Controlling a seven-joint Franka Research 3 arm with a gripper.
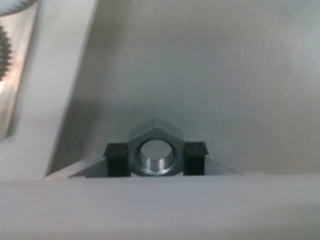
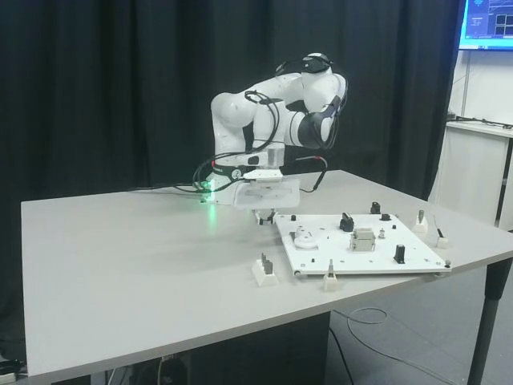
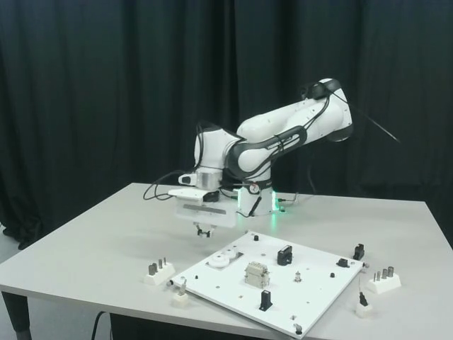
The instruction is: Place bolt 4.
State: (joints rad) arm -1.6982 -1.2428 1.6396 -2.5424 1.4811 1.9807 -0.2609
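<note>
We saw the black fingers [image 1: 119,159] pinching a threaded hex nut [image 1: 155,152] above the grey table [image 2: 144,257], beside the white board's [image 2: 361,257] corner.

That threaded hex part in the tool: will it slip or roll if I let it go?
The hex part looks like solid metal, so probably stiff and heavy for its size. The tool has its black pads on two opposite sides, so slipping seems unlikely. Once released, the flat faces should stop it rolling far on the table.

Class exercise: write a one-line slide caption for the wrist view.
Gripper clamps a threaded hex nut between black pads above the grey table.
</note>
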